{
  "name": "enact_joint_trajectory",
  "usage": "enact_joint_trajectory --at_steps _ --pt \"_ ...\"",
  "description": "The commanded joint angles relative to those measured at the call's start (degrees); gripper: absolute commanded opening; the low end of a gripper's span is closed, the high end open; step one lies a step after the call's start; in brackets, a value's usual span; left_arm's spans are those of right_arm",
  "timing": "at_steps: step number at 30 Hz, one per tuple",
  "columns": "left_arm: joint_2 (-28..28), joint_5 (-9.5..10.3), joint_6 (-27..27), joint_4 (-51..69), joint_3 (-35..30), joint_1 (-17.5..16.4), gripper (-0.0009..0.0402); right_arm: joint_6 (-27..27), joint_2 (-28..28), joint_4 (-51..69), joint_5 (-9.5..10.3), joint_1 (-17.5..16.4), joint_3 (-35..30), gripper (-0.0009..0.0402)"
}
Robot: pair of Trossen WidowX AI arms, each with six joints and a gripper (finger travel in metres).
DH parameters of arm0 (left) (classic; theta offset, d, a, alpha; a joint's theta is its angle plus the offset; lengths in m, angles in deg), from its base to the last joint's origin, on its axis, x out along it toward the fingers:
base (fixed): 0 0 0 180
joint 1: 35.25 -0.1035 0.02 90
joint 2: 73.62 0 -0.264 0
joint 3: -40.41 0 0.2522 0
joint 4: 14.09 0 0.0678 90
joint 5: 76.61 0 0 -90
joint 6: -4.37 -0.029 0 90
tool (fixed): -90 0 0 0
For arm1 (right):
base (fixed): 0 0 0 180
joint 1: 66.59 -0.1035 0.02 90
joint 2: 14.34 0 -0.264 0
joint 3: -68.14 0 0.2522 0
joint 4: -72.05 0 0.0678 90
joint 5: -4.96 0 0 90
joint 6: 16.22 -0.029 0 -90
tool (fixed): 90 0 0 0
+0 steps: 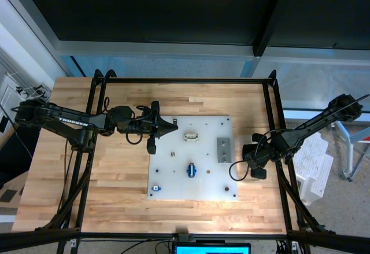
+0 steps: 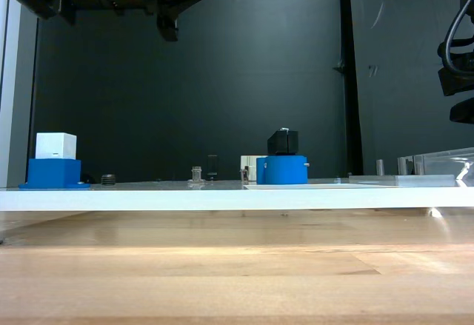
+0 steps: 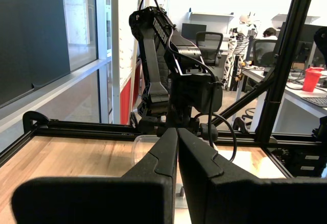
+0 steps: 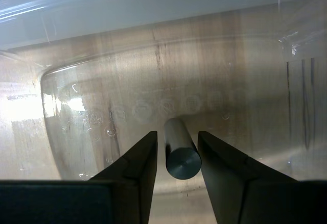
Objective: Pick the 16mm cylinder and install on the taskboard
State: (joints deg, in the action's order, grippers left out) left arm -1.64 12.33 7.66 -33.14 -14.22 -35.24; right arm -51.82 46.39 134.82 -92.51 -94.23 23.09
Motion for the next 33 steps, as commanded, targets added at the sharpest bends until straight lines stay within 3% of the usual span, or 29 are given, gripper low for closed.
enact_joint_trajectory --at_steps 1,17,33 --pt "0.00 0.00 -0.02 -0.02 0.00 0.00 0.0000 0.00 0.02 -0.02 0.00 0.00 -0.02 0.0077" --pt "0.00 0.02 -0.02 -0.02 0.00 0.00 0.0000 0.00 0.00 0.68 0.20 0.00 -0.90 0.0001" --pt "0.00 0.00 -0.02 -0.02 0.00 0.00 0.0000 -0.22 0.02 15.65 0.11 0.00 -17.05 0.0002"
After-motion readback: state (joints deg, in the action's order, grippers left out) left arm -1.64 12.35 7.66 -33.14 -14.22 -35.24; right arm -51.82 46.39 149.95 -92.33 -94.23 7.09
